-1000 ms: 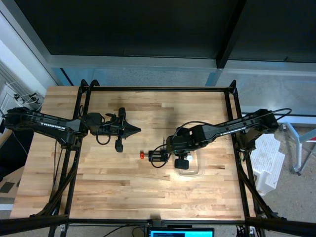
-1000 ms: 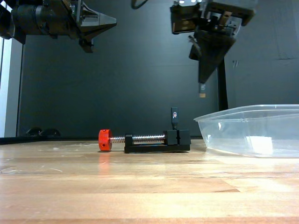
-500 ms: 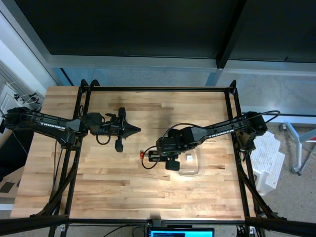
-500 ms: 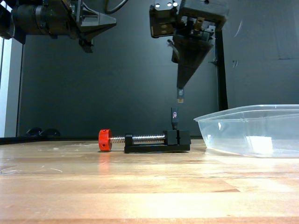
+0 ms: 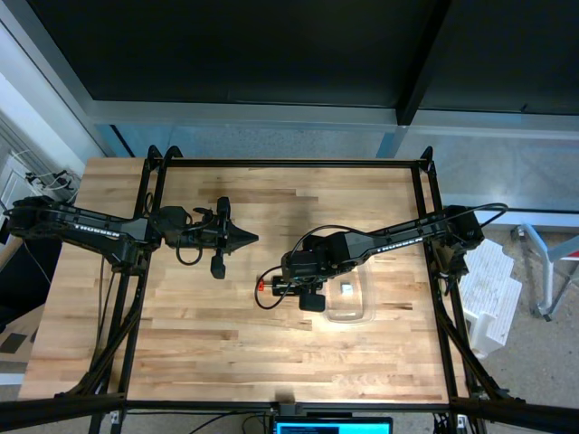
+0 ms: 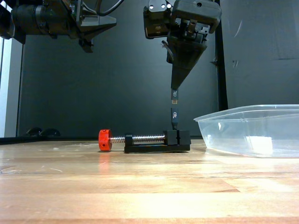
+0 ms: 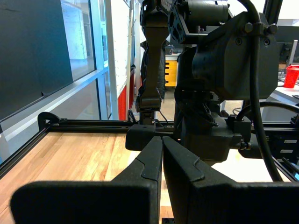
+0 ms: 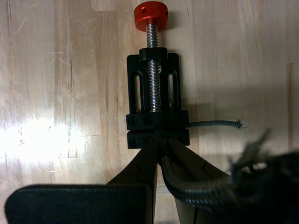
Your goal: Pick the USB-C connector and install on taskboard
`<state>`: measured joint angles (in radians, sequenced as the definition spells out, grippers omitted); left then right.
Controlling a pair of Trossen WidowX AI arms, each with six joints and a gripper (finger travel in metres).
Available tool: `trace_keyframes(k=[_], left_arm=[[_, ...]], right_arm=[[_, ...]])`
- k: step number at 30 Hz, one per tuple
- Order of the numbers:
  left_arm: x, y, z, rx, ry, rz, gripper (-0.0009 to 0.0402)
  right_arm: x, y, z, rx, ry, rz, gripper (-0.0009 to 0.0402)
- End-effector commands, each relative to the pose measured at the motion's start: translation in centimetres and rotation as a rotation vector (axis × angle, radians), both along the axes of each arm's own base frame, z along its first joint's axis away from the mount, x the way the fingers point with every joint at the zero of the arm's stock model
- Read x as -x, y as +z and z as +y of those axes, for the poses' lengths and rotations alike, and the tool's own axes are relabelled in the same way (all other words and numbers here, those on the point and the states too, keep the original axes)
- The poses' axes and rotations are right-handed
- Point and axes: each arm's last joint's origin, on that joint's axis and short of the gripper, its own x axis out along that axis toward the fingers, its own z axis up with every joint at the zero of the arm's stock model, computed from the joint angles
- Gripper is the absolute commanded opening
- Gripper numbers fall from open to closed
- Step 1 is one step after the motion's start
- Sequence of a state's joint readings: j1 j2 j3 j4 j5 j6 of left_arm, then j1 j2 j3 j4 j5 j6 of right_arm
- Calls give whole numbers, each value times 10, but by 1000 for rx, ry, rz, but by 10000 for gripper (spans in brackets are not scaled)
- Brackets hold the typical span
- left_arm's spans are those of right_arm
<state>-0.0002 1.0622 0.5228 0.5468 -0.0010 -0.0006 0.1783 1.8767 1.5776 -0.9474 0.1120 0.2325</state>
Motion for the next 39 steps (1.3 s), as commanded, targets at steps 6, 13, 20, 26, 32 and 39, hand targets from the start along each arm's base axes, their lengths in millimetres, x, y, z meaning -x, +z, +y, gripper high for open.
trace_keyframes(k=[6,13,20,26,32,39], left_arm=[[0,0,0,0,0,0,0],[0,0,0,0,0,0,0],[0,0,0,0,0,0,0],[0,0,0,0,0,0,0],[0,0,0,0,0,0,0],[0,0,0,0,0,0,0]], right_arm=[[0,0,-1,20,3,0,0],[0,-1,-1,22,-1,1,0],[1,-1,-1,10,-3,4,0],[0,-1,-1,10,-2,2,0],[-2,-5,0,11,-1,9,0],[-3,-7,-1,12,0,11,0]])
